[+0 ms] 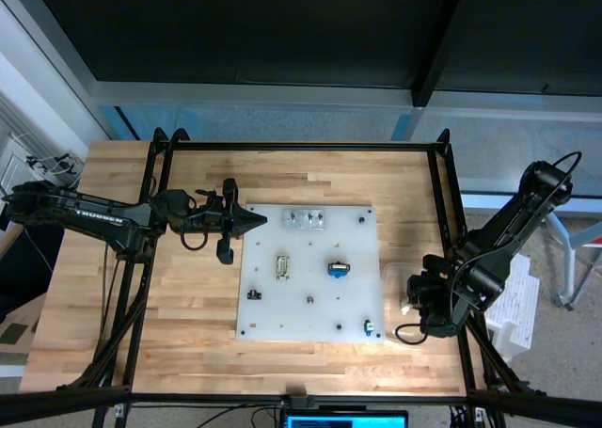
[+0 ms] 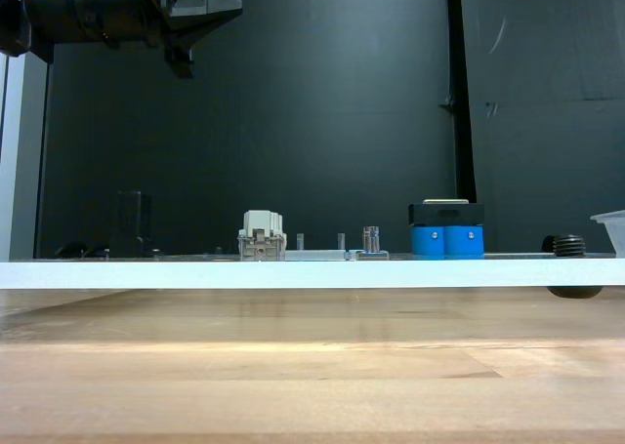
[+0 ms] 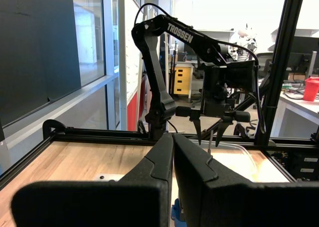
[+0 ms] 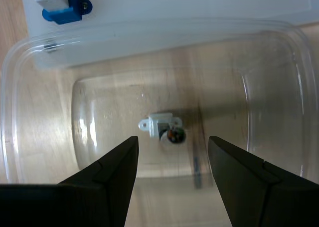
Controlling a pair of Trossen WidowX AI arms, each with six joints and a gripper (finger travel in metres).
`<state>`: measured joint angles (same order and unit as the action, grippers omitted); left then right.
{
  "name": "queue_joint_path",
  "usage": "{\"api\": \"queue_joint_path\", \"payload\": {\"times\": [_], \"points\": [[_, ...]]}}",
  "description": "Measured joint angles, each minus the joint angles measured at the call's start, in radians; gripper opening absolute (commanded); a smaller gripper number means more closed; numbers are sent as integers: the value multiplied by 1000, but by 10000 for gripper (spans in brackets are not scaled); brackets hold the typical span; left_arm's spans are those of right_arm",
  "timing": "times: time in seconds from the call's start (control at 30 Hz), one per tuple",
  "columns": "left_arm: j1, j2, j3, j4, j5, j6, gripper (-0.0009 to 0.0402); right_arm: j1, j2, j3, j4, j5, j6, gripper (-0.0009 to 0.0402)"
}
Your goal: Pick the RJ45 connector and install on taskboard
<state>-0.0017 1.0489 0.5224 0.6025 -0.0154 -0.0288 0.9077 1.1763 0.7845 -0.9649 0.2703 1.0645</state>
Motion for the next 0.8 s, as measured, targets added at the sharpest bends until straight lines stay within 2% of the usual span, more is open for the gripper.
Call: {"api": "queue_joint_path", "payload": {"times": [0.47,0.6,0.8], "points": [[0,0,0,0,0,0,0,0,0,-75,94,4,0,192],[0,0,0,0,0,0,0,0,7,-92,121,26,0,192],[0,0,0,0,0,0,0,0,27,-98,133,26,-4,192]]}}
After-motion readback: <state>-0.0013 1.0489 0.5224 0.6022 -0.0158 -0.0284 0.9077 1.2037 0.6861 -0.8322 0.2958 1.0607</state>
